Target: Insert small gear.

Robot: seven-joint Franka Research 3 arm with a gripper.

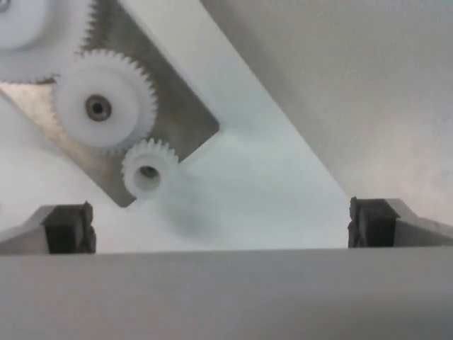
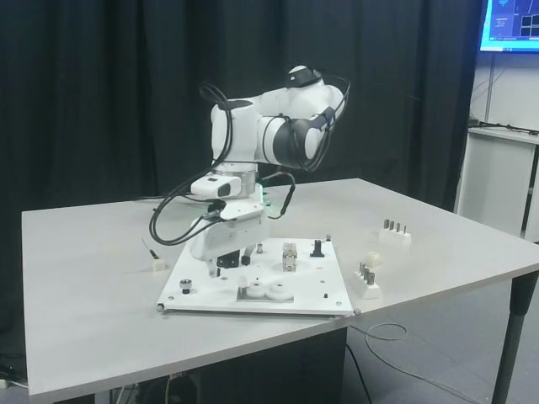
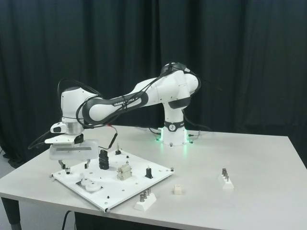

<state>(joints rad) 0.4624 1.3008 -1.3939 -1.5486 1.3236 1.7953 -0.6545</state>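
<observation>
The small gear (image 1: 148,168) already sits on the grey metal plate (image 1: 180,113), at the plate's corner, with its teeth touching those of the middle gear (image 1: 105,101), which in turn meets the large gear (image 1: 28,35). So I judge that the insertion itself is done, or almost done, and the step in hand is the release and the moving away. The gripper (image 1: 221,225) has its fingers (image 1: 69,228) wide apart and they hold nothing; in the wrist view the small gear lies ahead of the line between the two fingertips, nearer to one finger than to the other, and it touches neither. In the first room view the gripper (image 2: 232,252) hangs low over the white board (image 2: 303,299), which lies near the front edge of the worktop (image 2: 84,261), and the gears (image 2: 265,291) are at the front edge of that board. I cannot tell whether the small gear is pressed fully down on its peg, because its height is not clear. The next move, in my opinion, calls for a straight lift away from the board, without touching the gears, or for a gentle push down if the gear is not seated.
</observation>
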